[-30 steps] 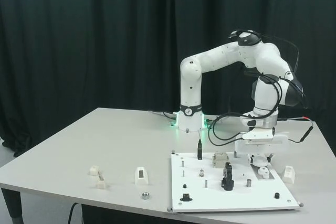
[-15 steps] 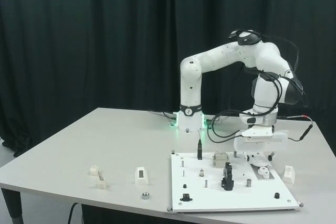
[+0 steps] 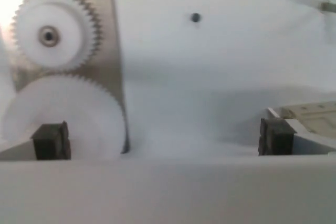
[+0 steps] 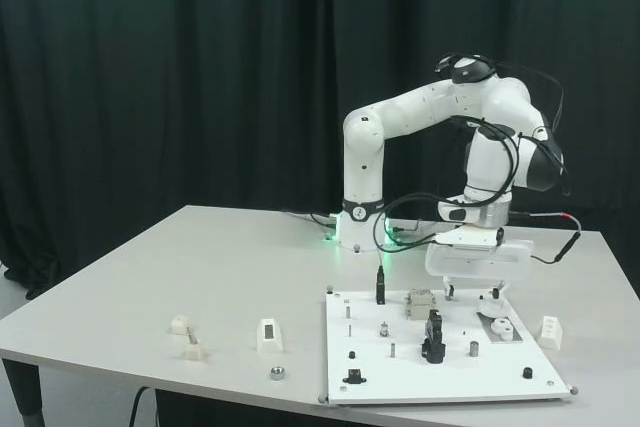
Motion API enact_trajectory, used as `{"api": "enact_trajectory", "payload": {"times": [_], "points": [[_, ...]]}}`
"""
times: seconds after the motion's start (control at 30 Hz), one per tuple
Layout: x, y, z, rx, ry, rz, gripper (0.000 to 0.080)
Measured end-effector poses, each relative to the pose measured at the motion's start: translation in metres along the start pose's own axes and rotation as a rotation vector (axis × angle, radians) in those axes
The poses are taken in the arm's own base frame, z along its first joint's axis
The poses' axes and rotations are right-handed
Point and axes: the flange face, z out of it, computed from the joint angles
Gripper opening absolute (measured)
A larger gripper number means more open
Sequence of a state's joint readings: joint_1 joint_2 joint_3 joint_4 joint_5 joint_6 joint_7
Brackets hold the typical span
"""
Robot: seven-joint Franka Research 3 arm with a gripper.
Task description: Insert large gear.
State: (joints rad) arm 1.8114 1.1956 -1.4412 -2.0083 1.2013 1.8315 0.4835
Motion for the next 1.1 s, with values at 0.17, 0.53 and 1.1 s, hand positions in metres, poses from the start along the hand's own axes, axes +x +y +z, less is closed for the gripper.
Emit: {"api": "enact_trajectory", "payload": {"times": [0.17,0.53,1.1], "points": [[0.003,0.006,0.005,0.009,-0.015,0.021,0.08],[-0.002,0.006,0.013,0.016,-0.035,0.024,0.08],[-0.004,0.005,0.015,0.017,-0.038,0.02,0.08]]}}
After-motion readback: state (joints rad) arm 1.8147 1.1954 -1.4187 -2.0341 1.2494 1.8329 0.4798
